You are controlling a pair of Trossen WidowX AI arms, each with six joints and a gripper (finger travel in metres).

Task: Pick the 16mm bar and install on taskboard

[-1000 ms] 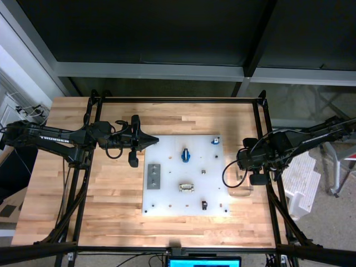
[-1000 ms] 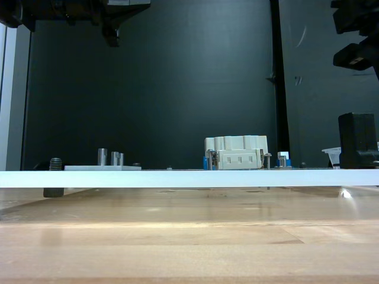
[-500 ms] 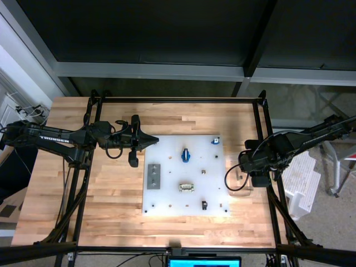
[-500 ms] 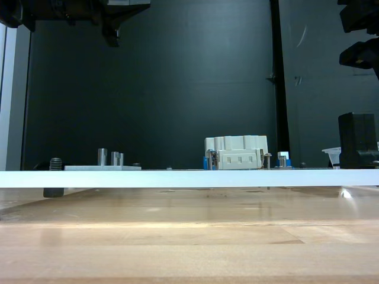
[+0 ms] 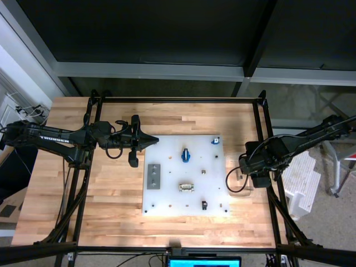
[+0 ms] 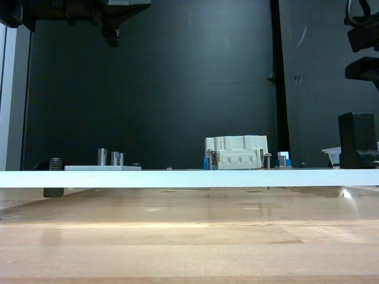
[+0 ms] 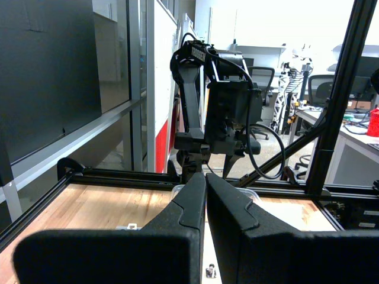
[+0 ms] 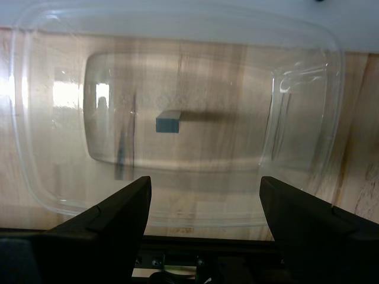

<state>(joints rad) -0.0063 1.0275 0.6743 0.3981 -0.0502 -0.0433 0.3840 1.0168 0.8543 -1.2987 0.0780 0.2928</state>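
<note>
Right gripper had drifted slightly right over the last second, now above the clear tray beside the taskboard, fingers spread wide, empty. 16mm bar lay free in the tray; pick likely next. Left gripper hung high, far-left, fingers together, empty.

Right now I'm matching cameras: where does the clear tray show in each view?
High: clear tray right of the taskboard, under the right gripper; left gripper at the board's far-left corner.
Low: not discernible.
Left wrist: rim beyond the shut left gripper.
Right wrist: below the open right gripper, 16mm bar lying free inside.
Shared landmark: right gripper.
</note>
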